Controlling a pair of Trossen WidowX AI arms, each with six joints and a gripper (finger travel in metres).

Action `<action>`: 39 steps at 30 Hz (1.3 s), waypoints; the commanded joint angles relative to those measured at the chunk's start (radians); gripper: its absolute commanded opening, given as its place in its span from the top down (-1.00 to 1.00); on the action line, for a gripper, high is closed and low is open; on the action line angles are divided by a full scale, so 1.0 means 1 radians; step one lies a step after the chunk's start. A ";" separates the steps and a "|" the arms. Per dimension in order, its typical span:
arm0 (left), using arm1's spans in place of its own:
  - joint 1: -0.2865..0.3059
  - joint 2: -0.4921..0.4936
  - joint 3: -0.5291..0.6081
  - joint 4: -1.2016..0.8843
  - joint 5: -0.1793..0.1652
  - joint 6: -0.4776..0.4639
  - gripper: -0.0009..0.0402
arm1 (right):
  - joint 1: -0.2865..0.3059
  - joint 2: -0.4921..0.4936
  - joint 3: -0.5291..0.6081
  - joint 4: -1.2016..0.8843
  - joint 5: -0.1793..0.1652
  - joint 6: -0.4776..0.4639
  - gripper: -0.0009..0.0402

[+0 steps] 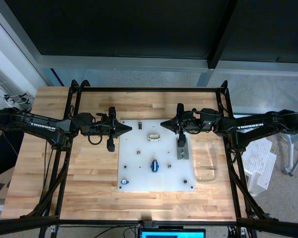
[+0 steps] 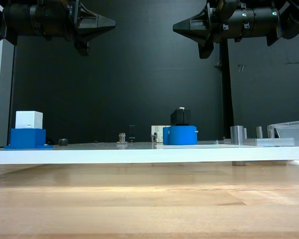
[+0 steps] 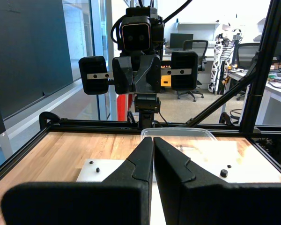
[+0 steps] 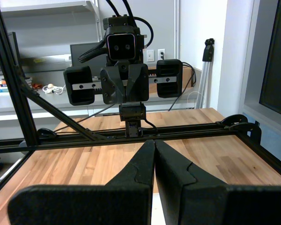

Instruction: Remove the 16mm cylinder and place in the container

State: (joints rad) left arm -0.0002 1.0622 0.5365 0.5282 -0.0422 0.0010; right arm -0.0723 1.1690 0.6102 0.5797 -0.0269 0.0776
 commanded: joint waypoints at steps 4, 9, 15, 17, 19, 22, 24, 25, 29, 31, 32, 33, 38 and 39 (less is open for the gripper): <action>0.000 0.000 0.000 0.000 0.000 0.000 0.96 | 0.000 0.000 0.000 0.000 0.000 0.000 0.96; 0.000 0.000 0.000 0.000 0.000 0.000 0.96 | 0.000 0.000 0.000 0.000 0.000 0.000 0.96; 0.000 0.000 0.000 0.000 0.000 0.000 0.96 | 0.001 0.000 0.000 0.000 0.000 0.000 0.96; 0.000 0.000 0.000 0.000 0.000 0.000 0.96 | 0.001 0.000 0.000 0.000 0.000 0.001 0.96; 0.000 0.000 0.000 0.000 0.000 0.000 0.96 | 0.001 0.000 0.000 0.000 0.000 0.001 0.96; 0.000 0.000 0.000 0.000 0.000 0.000 0.96 | 0.001 0.000 0.000 0.000 0.000 0.000 0.96; 0.000 0.000 0.000 0.000 0.000 0.000 0.96 | 0.001 0.000 0.000 0.000 0.000 0.001 0.96; 0.000 0.000 0.000 0.000 0.000 0.000 0.96 | 0.001 0.000 0.000 0.000 0.000 0.001 0.96; 0.000 0.000 0.000 0.000 0.000 0.000 0.96 | 0.001 0.000 0.000 0.005 0.000 -0.001 0.96; 0.000 0.000 0.000 0.000 0.000 0.000 0.96 | 0.001 0.000 0.000 0.006 0.000 0.001 0.96; 0.000 0.000 0.000 0.000 0.000 0.000 0.96 | 0.001 0.000 0.000 0.006 -0.002 0.004 0.96; 0.000 0.000 0.000 0.000 0.000 0.000 0.96 | 0.002 0.000 0.000 0.005 -0.005 0.013 0.96; 0.000 0.000 0.000 0.000 0.000 0.000 0.96 | 0.022 0.000 0.037 -0.118 -0.015 0.023 0.96; 0.000 0.000 0.000 0.000 0.000 0.000 0.96 | 0.027 0.000 0.060 -0.181 -0.014 0.021 0.96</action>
State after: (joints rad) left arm -0.0002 1.0618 0.5369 0.5278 -0.0425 0.0006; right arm -0.0521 1.1690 0.6415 0.4706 -0.0441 0.1001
